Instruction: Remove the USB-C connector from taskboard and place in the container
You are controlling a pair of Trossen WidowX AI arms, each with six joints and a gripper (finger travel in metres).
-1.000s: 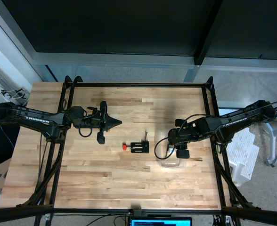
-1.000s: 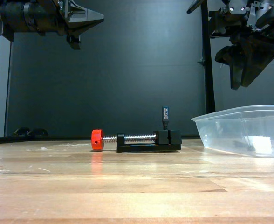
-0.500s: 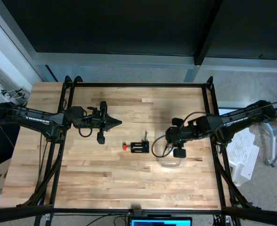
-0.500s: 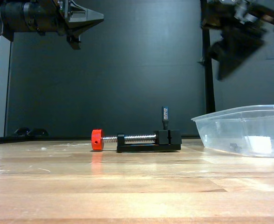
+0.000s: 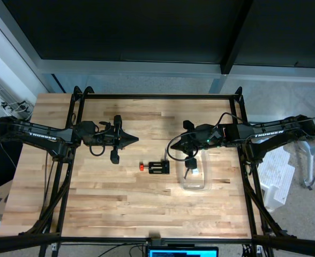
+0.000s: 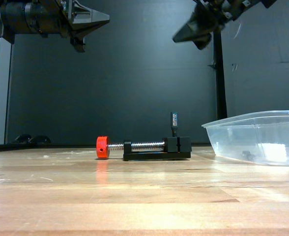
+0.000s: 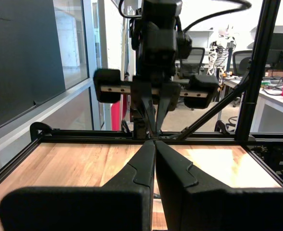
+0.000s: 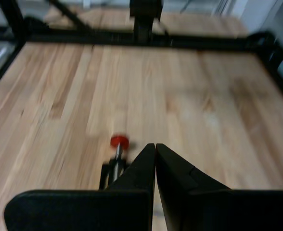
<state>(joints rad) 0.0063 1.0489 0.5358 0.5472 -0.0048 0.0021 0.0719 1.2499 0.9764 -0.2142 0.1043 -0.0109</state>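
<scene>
Over the last second the right claw (image 6: 178, 38) had gone from hanging nose-down over the container (image 6: 243, 118) to riding high and well to the left of it, above the gap between tray and taskboard (image 6: 157, 150), tilted down toward the board. Its wrist view showed its two fingers pressed together with nothing between them, and the red knob (image 8: 119, 141) lay on the wood ahead. The change that mattered was inside the tray: a small dark piece, which I took to be the connector (image 6: 247, 155), lay on the clear floor near the front wall, where a second ago there had been none. It rested loose, apart from the pale square (image 6: 275, 152) beside it and touched by neither arm. The taskboard sat where it had been on the surface (image 6: 134, 196), just left of the container and not touching it, with a thin upright sliver (image 6: 174, 123) standing in its block as before. The left claw (image 6: 106, 19) had not moved; it hung high over the left half, fingers shut together, empty. By my reading the drop was done and the task was as good as finished, with the right arm only clearing away. Whether the sliver in the block counted for anything I could not tell.
</scene>
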